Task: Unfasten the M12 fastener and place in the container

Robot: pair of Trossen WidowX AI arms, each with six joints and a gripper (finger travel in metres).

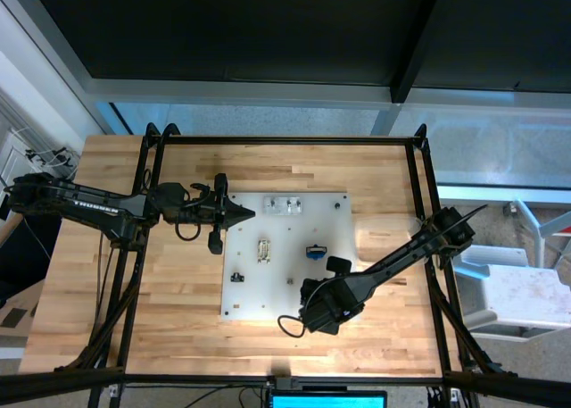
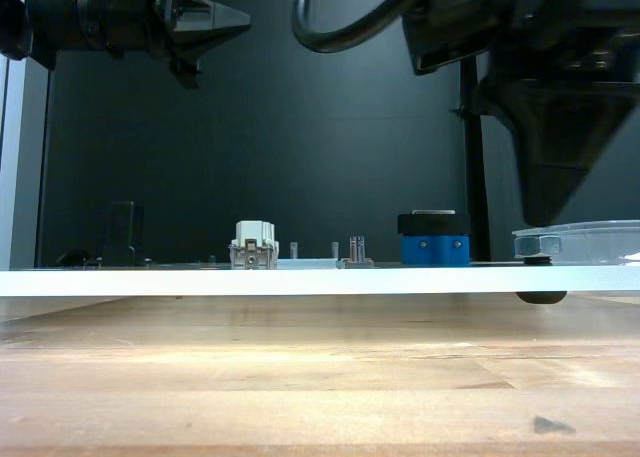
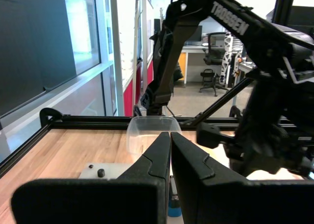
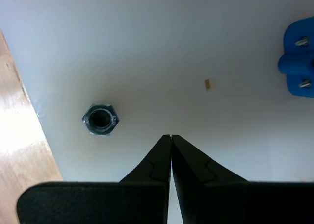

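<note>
Right wrist view: right tool (image 4: 170, 136) closed beside nut (image 4: 100, 119); left tool (image 1: 250, 213) closed over board (image 1: 259, 287).

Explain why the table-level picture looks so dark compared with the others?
Low view: a black backdrop silhouettes the left gripper, raised at left, and the right gripper, near the silver nut. Left wrist view: daylight through windows brightens the room. Right wrist view: the white board is evenly lit, shut fingers dark.
</note>
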